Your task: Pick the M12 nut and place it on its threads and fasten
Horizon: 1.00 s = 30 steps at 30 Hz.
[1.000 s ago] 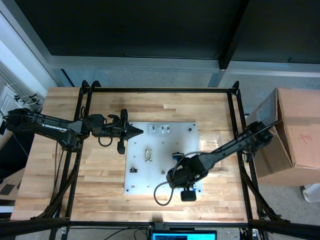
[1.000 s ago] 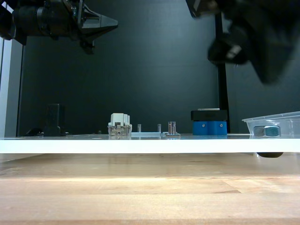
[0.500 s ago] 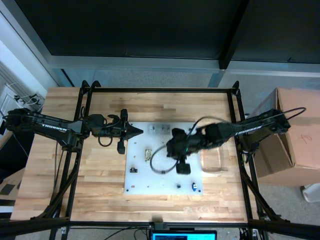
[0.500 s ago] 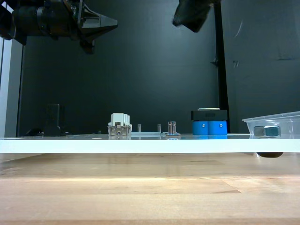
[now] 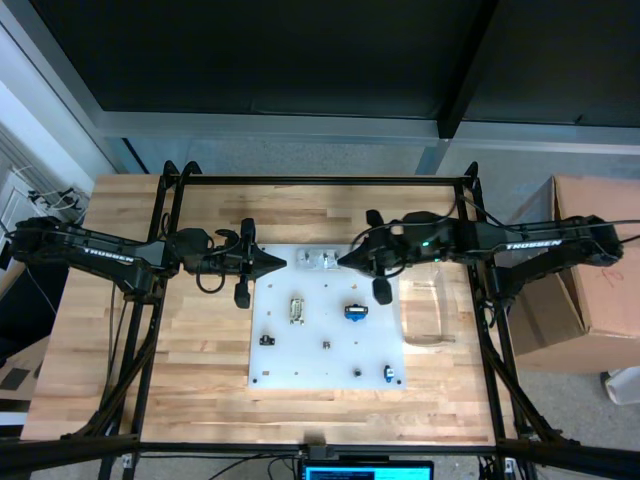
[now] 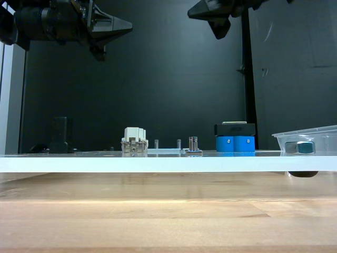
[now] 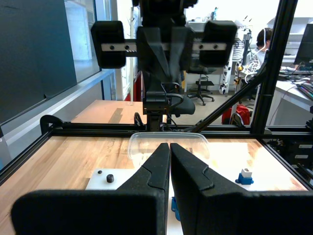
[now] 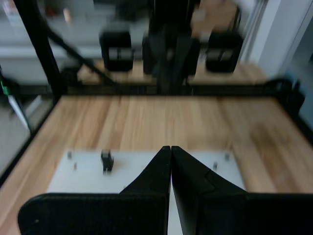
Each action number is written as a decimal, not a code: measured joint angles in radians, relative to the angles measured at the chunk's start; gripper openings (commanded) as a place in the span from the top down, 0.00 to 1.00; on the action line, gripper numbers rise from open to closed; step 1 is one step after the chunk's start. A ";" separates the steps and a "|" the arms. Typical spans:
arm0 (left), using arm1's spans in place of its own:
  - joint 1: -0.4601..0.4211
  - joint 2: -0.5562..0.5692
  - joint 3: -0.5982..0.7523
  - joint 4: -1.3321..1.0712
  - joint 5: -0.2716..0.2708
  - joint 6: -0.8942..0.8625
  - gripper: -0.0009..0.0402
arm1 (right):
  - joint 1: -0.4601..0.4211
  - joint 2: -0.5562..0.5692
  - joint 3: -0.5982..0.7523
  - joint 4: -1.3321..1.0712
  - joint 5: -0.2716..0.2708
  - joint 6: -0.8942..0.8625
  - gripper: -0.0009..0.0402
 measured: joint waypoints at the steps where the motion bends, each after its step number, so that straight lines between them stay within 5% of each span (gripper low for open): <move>1: 0.000 0.000 0.000 0.000 0.000 0.000 0.98 | -0.010 -0.022 -0.034 0.056 -0.004 0.001 0.98; 16: 0.000 0.000 0.000 0.000 0.000 0.000 0.98 | -0.075 -0.151 -0.400 0.565 -0.009 0.030 0.98; 30: 0.000 0.000 0.000 0.000 0.000 0.000 0.98 | -0.071 -0.150 -0.465 0.651 -0.038 0.056 0.98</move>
